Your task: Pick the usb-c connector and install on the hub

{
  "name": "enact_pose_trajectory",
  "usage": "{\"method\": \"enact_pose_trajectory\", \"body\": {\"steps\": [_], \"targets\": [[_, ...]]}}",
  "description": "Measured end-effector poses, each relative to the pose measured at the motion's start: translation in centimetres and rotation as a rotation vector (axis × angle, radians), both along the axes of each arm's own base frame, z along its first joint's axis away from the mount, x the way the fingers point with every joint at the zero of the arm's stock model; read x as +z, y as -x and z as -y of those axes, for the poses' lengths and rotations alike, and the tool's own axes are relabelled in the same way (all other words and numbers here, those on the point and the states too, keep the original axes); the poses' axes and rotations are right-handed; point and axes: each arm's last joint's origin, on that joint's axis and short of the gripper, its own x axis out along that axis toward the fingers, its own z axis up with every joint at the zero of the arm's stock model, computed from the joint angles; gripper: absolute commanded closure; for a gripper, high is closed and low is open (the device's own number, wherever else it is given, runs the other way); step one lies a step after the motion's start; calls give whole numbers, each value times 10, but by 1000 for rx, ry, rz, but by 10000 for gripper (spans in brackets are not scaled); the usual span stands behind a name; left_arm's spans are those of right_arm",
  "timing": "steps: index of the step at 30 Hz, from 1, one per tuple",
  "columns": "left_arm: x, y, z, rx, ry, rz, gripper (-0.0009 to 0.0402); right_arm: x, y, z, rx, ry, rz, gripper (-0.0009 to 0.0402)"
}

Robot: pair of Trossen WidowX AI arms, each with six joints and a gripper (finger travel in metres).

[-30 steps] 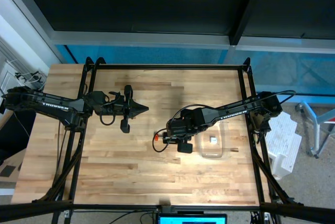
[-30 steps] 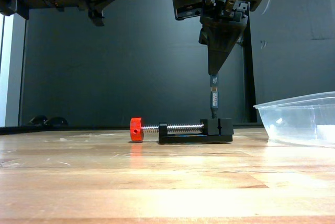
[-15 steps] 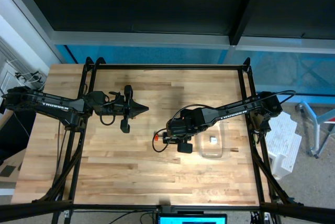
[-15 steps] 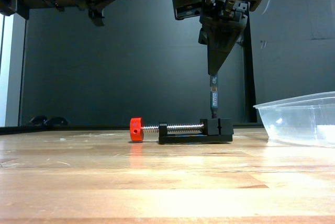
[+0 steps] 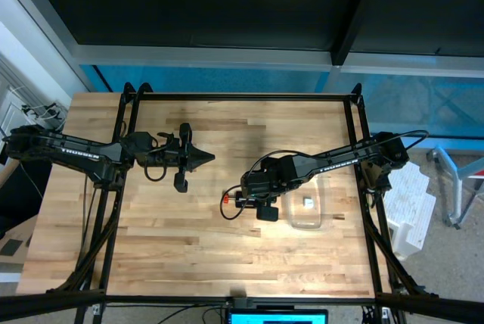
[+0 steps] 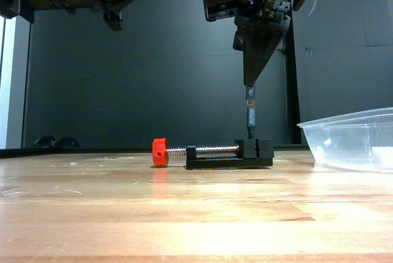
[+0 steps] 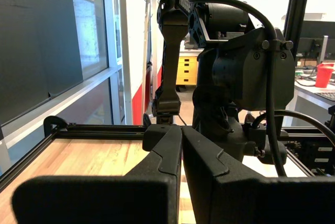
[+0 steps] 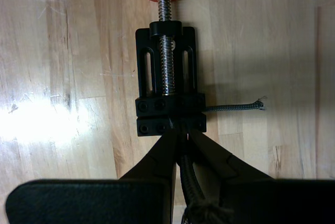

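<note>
Right gripper (image 6: 249, 83) pinches the usb-c connector (image 6: 250, 115) upright, its lower tip at the slot of the hub (image 6: 230, 152) near the table's (image 5: 189, 248) middle. Any tilt or offset could jam it or shove the unanchored-looking hub sideways. Left gripper (image 5: 206, 157) hangs closed, empty, over the table's left half.

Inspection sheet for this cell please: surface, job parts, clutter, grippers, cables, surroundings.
Surface: wooden table, planked.
Job's things: hub lying flat, orange knob toward left arm; usb-c connector upright, lower end at hub's block.
Clutter: clear tray beside hub, whitish piece inside.
Grippers: right gripper shut on connector, above hub; left gripper shut, parked aloft over table's left half.
Cables: dark cord sticking from hub's side.
Surroundings: black frame round table.
</note>
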Motion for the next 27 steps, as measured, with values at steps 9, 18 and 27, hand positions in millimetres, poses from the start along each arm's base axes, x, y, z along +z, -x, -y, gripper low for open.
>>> {"method": "enact_pose_trajectory", "body": {"steps": [9, 18, 27], "targets": [[0, 0, 0, 0, 0, 0, 393, -4, 0, 0, 0, 0, -2, 393], [0, 0, 0, 0, 0, 0, 393, -5, 1, 0, 0, 0, -1, 393], [0, 0, 0, 0, 0, 0, 393, -14, -2, 0, 4, 3, -8, 393]]}}
